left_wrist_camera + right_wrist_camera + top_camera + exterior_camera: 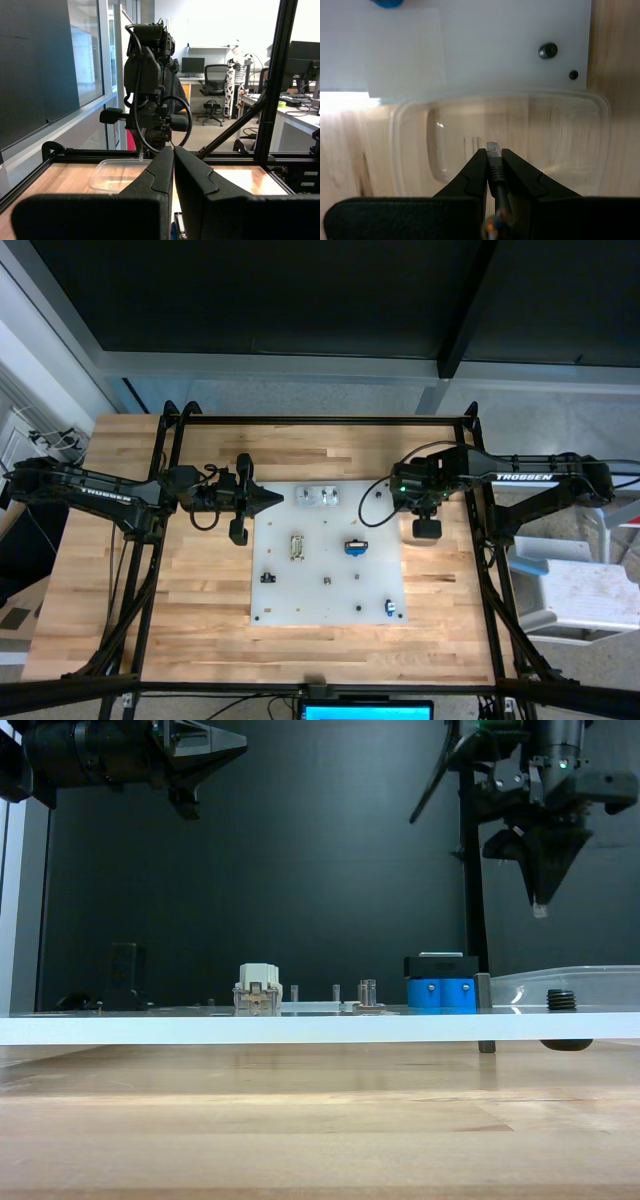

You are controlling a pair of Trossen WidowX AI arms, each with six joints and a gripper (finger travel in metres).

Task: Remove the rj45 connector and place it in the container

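desk [320, 1130]: wood top, its front edge closest in the low view; carries the white board and the container.
white board [330, 570]: lies flat mid-desk on short feet, with small parts mounted on it.
right gripper [493, 151]: in the air, pointing straight down, at 2 o'clock from the board centre in the high view, directly over the container.
right jaws: narrow, pinched on the rj45 connector at its black boot; the plug tip pokes out past the tips.
rj45 connector [493, 147]: tiny pale clear plug, off the board, held in the right jaws; the low view shows it well above the container, not touching it.
container [602, 125]: clear rounded tray on the desk, just beside the board's right edge near its far corner.
left gripper [270, 500]: in the air at 10 o'clock from the board centre, by the board's left edge, pointing toward 3 o'clock, well apart from the plug.
left jaws: closed tip to tip, gripping nothing.
blue block [440, 992]: stands on the board.
grey-white socket [257, 990]: on the board, at 9 o'clock from the blue block in the low view.
black screw [562, 1000]: on the board, near the container.
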